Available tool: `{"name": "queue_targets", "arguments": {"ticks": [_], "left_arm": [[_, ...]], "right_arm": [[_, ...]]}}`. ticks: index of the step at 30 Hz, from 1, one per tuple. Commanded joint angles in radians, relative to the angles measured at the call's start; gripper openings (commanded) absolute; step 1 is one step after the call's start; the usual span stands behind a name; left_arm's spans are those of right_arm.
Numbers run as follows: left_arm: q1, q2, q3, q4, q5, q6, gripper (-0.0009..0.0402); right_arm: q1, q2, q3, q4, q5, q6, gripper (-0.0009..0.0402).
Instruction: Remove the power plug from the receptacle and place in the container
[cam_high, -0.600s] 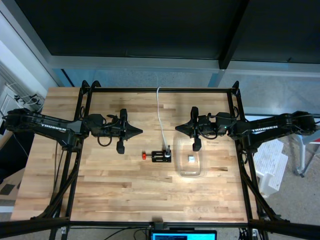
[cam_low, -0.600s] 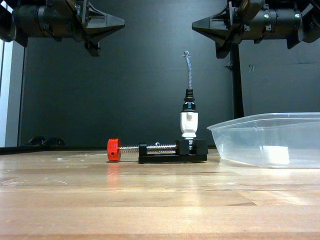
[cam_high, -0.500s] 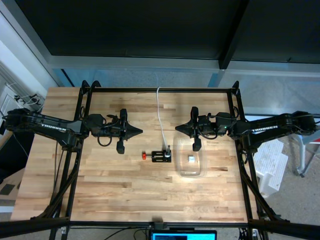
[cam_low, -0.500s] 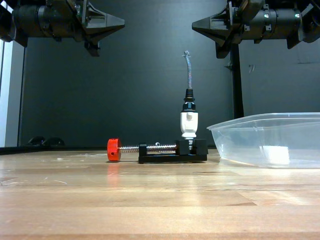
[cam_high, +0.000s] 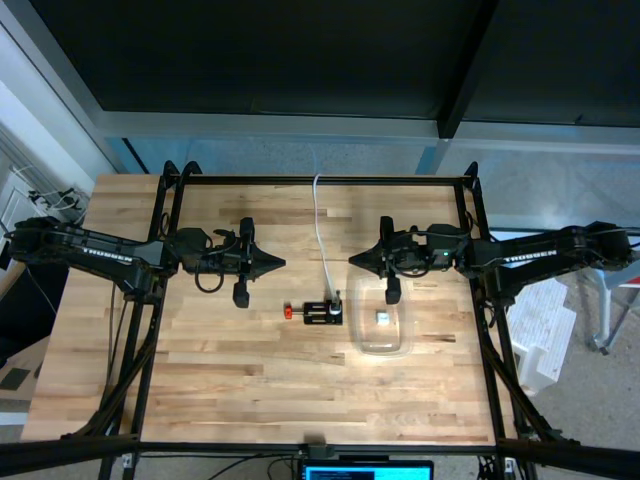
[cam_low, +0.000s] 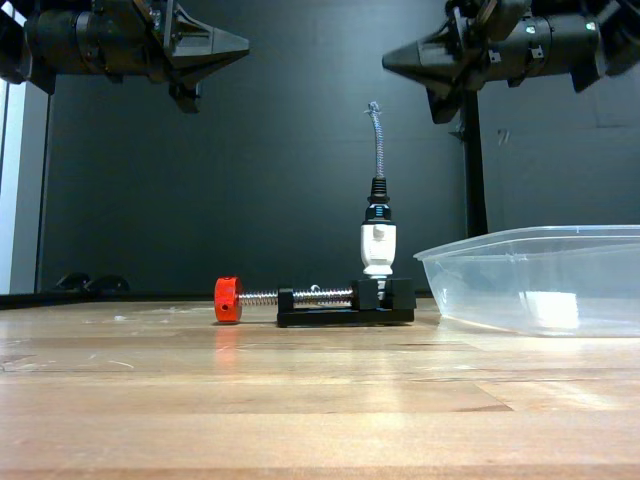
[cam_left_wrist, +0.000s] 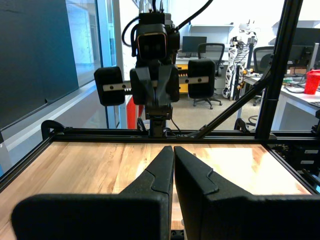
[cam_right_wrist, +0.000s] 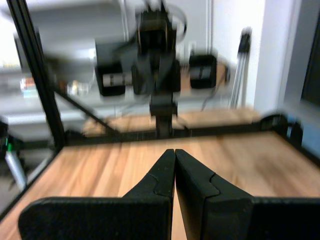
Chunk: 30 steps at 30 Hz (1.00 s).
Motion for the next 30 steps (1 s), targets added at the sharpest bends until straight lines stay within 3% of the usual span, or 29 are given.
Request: {"name": "queue_targets", "arguments": {"ticks": [1,9,18,21,25,30], "left_arm": [[0.0,0.0,0.0,0.0,0.0,0.0,0.0],[0.0,0.0,0.0,0.0,0.0,0.0,0.0],[0.0,0.0,0.0,0.0,0.0,0.0,0.0],[0.0,0.0,0.0,0.0,0.0,0.0,0.0],[0.0,0.0,0.0,0.0,0.0,0.0,0.0],[0.0,0.0,0.0,0.0,0.0,0.0,0.0]], "right_arm": [[0.003,0.005,0.077,-0.233,0.0,-0.022,0.0],[0.016,0.062,0.284,-0.75,-0.01,-0.033,0.0],[0.066,0.19,0.483,-1.069,-0.004,-0.018,0.0],[0.087,0.247,0.538,-1.145,0.028,0.004,0.0004],[0.107,0.317,0.606,-1.241,0.074,0.022,0.0036],[0.123,0.383,0.668,-1.268,0.074,0.06,0.0116]]}}
